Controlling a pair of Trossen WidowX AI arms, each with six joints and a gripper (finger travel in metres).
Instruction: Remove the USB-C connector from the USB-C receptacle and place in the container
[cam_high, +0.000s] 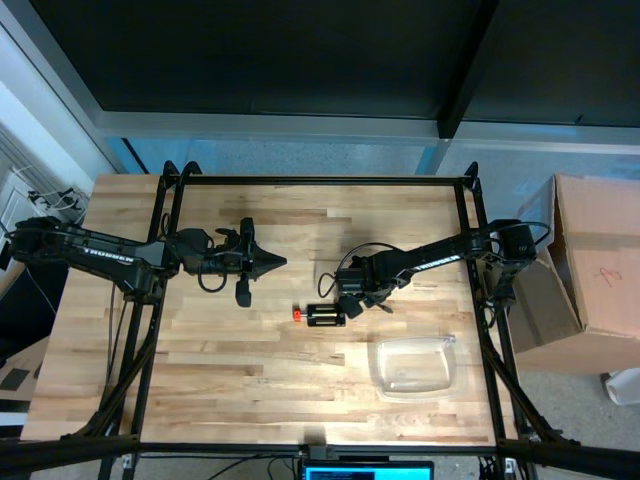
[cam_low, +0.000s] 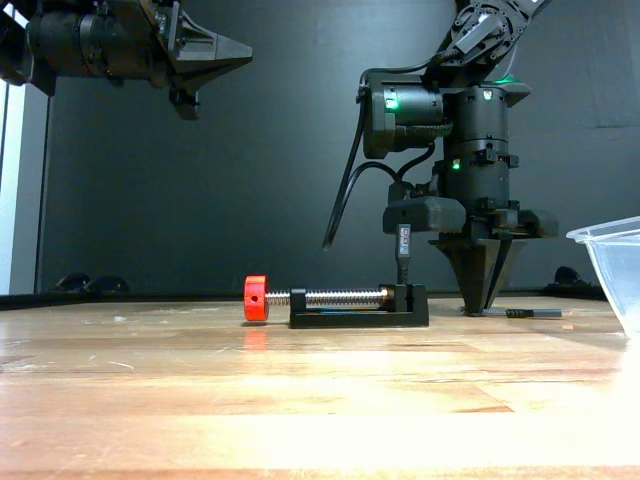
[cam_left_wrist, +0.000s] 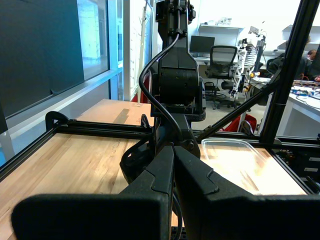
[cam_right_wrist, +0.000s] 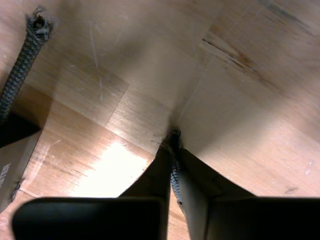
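Observation:
The USB-C connector stands upright at the right end of a black clamp fixture, apparently seated in its receptacle. My right gripper points straight down just right of the fixture, with its tips on the table. It is shut on a thin braided cable that lies on the wood and is apart from the connector. A second braided cable with a frayed end shows in the right wrist view. My left gripper is shut on nothing and hangs high over the table's left half, pointing toward the right arm.
The fixture has a red knob on a threaded rod at its left end. A clear plastic container sits near the front right; its wall rises right of the right gripper. A black frame borders the table.

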